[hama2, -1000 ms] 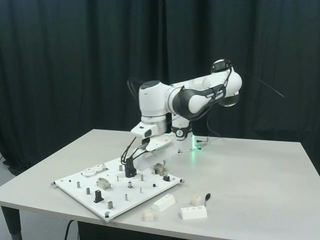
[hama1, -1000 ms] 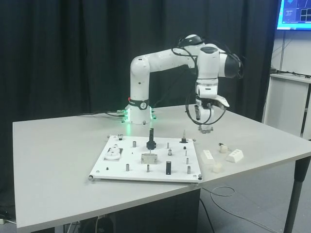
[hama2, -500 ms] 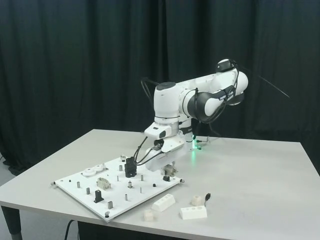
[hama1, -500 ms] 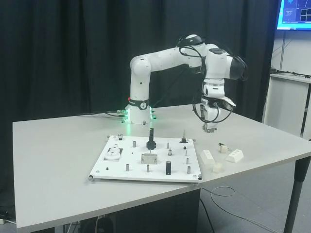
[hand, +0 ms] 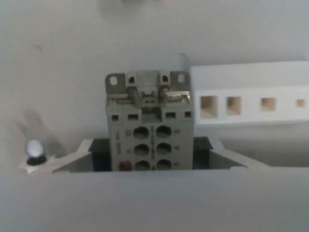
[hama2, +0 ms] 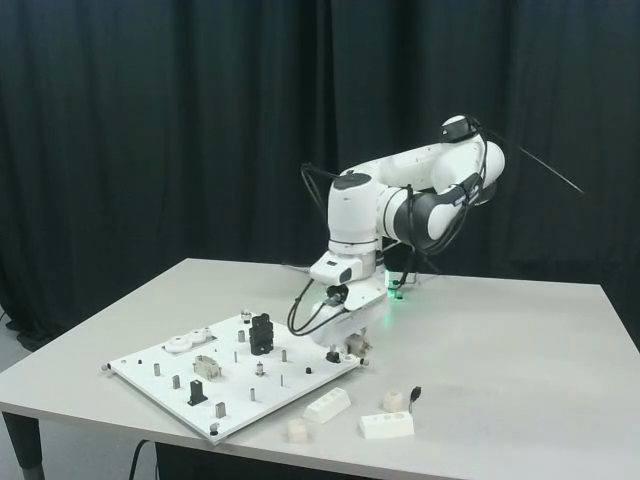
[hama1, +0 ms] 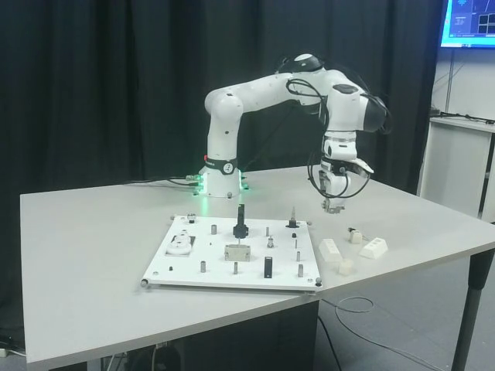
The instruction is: Place waterproof.
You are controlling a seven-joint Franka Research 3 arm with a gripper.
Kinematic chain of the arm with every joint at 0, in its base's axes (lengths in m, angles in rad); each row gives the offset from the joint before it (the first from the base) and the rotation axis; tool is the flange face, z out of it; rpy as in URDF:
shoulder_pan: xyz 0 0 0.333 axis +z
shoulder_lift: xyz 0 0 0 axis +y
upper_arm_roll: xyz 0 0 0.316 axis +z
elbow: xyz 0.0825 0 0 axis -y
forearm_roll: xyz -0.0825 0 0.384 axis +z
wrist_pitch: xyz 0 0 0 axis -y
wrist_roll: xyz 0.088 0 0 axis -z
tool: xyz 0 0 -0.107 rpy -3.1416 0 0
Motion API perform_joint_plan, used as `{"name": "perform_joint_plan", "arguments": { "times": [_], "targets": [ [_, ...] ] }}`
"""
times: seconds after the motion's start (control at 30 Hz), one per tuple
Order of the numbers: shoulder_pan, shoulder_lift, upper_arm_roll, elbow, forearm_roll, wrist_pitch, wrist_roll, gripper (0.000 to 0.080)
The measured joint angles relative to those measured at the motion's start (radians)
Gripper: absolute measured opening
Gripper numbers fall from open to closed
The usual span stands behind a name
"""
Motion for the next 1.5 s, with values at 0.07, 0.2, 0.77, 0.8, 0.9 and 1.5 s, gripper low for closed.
{"name": "perform_joint_plan", "arguments": {
  "times": [0.07,0.2,0.77,0.8,0.9,1.5],
  "targets": [
    [0.014,-0.001,0.006,-0.012,0.008,0.011,0.005,0.0317],
    [0.039,-0.001,0.023,-0.029,0.022,0.036,0.012,0.0317],
    [0.091,-0.001,0.117,-0.042,0.037,0.145,0.071,0.0317],
    [0.092,-0.001,0.121,-0.042,0.037,0.149,0.073,0.0317],
    [0.097,-0.001,0.130,-0.042,0.037,0.161,0.080,0.0317],
    [0.112,-0.002,0.177,-0.042,0.053,0.237,0.081,0.0317]
  ]
}}
